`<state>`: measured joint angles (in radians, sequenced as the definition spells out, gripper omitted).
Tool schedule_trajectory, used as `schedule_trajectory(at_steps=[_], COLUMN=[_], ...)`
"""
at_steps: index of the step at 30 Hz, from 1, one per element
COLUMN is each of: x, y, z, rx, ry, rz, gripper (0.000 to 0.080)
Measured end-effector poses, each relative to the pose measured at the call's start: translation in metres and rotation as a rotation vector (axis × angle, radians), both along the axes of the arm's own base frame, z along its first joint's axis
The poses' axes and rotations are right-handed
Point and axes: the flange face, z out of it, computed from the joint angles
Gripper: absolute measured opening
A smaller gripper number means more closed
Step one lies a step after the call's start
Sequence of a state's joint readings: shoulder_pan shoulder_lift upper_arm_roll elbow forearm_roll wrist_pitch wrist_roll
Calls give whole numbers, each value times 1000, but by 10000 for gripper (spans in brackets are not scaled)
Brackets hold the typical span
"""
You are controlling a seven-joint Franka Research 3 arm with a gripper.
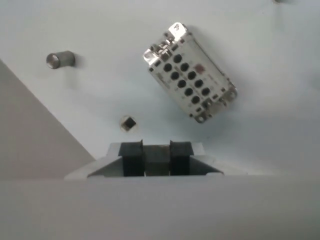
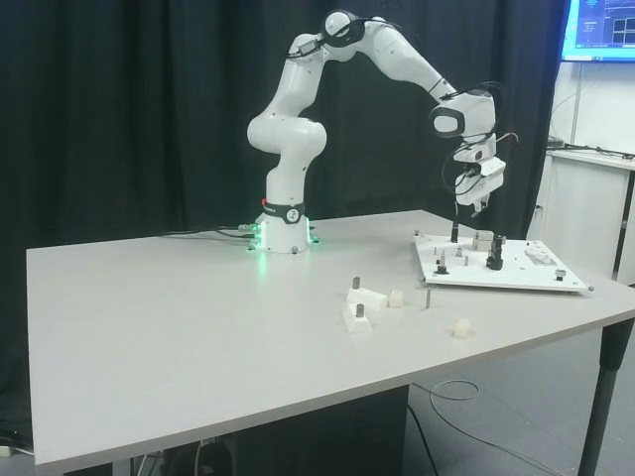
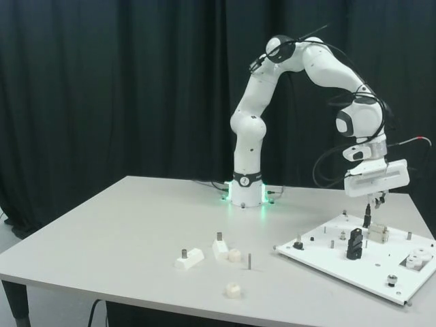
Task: Place square peg 3.
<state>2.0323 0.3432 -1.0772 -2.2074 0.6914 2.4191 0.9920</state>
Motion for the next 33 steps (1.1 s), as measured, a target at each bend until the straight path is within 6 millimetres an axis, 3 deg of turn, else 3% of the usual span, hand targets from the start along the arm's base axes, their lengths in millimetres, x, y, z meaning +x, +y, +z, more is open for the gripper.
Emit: schedule_trajectory(at_steps=[20, 33], x=[20, 31], y=[-16, -16], z=[19, 34], rx=[0, 8], ry=[66, 66], rz=[-31, -60], gripper=[107, 107])
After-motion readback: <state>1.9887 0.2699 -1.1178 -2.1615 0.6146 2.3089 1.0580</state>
